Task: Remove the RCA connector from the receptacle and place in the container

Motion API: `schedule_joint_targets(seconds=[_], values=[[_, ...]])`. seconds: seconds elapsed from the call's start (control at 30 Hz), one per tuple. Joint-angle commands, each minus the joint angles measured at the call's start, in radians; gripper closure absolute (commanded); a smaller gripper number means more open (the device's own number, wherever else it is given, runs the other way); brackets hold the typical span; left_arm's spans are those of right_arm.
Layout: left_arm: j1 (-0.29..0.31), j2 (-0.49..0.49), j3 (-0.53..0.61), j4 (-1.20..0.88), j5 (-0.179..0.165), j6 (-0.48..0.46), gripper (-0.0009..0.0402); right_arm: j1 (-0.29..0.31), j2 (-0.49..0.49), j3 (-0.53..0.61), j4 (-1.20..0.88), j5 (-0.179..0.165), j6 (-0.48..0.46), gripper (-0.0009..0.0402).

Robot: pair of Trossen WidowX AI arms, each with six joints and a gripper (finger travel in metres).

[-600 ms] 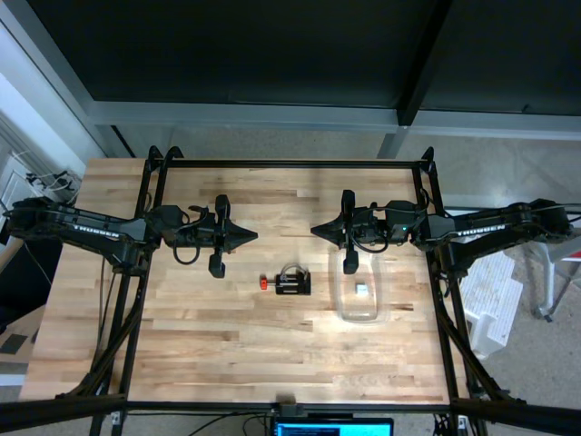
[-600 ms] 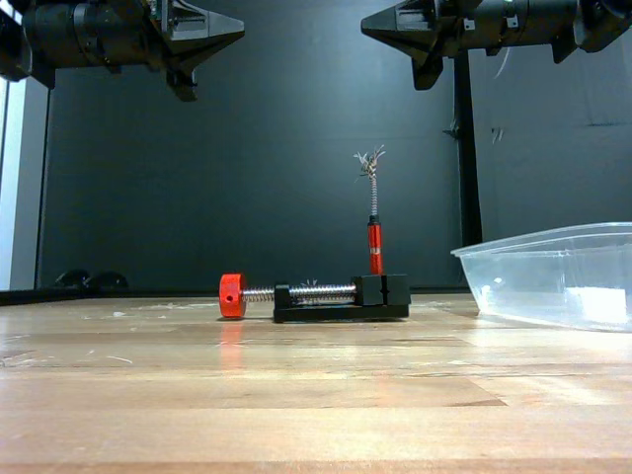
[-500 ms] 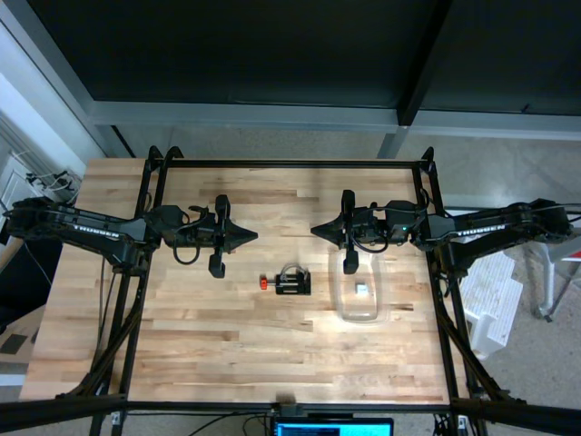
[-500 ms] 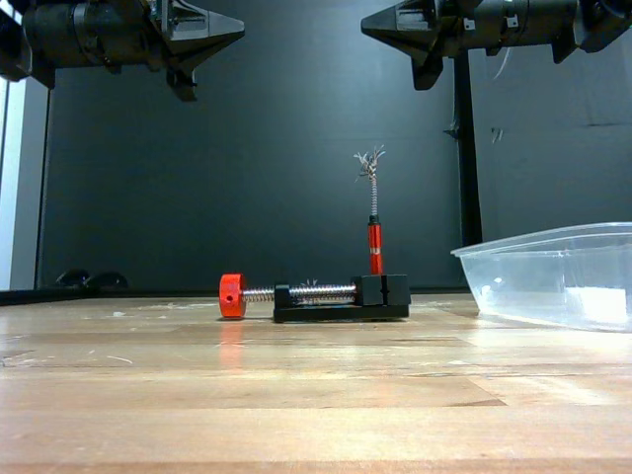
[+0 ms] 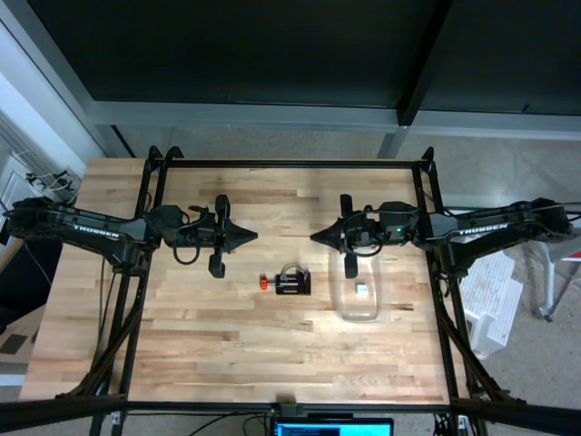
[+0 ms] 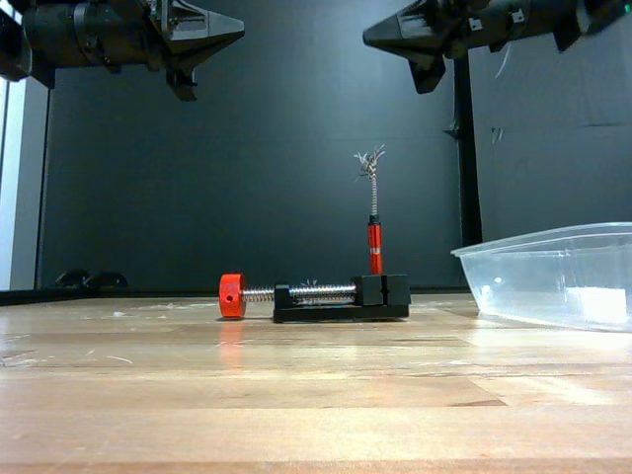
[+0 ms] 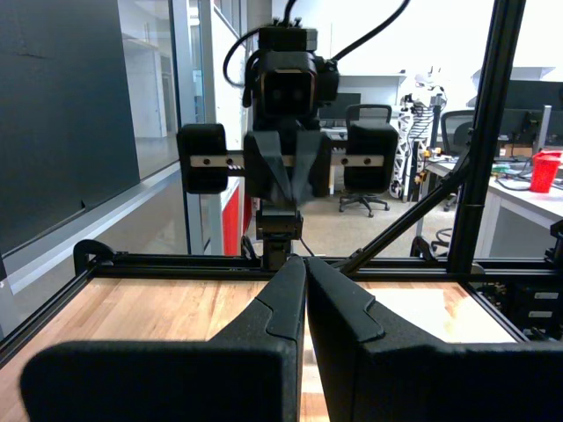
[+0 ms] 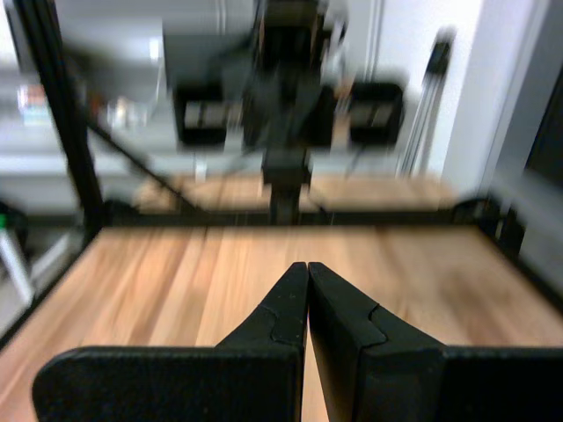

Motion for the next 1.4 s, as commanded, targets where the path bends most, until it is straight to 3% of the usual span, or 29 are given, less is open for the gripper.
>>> schedule_joint_targets(seconds=[0.03, 0.4, 0.53, 0.63, 0.97, 1.03, 1.4], values=[[0.000, 0.000, 0.000, 0.000, 0.000, 0.000, 0.0393, 0.008, 0.021, 0.077, -0.191, 0.001, -0.003, 0.0393], [0.000, 0.000, 0.000, 0.000, 0.000, 0.000, 0.0393, 0.072, 0.184, 0.348, -0.679, 0.013, 0.002, 0.0387], [0.000, 0.000, 0.000, 0.000, 0.000, 0.000, 0.0393, 0.090, 0.272, 0.435, -0.802, 0.061, 0.028, 0.0353], [0.000, 0.000, 0.000, 0.000, 0.000, 0.000, 0.0393, 0.092, 0.334, 0.489, -0.885, 0.062, 0.055, 0.0313], [0.000, 0.000, 0.000, 0.000, 0.000, 0.000, 0.0393, 0.121, 0.500, 0.563, -0.937, 0.071, 0.127, 0.0188], [0.000, 0.000, 0.000, 0.000, 0.000, 0.000, 0.0393, 0.126, 0.524, 0.563, -0.937, 0.089, 0.135, 0.0177], [0.000, 0.000, 0.000, 0.000, 0.000, 0.000, 0.0393, 0.129, 0.618, 0.562, -0.901, 0.089, 0.156, 0.0171]])
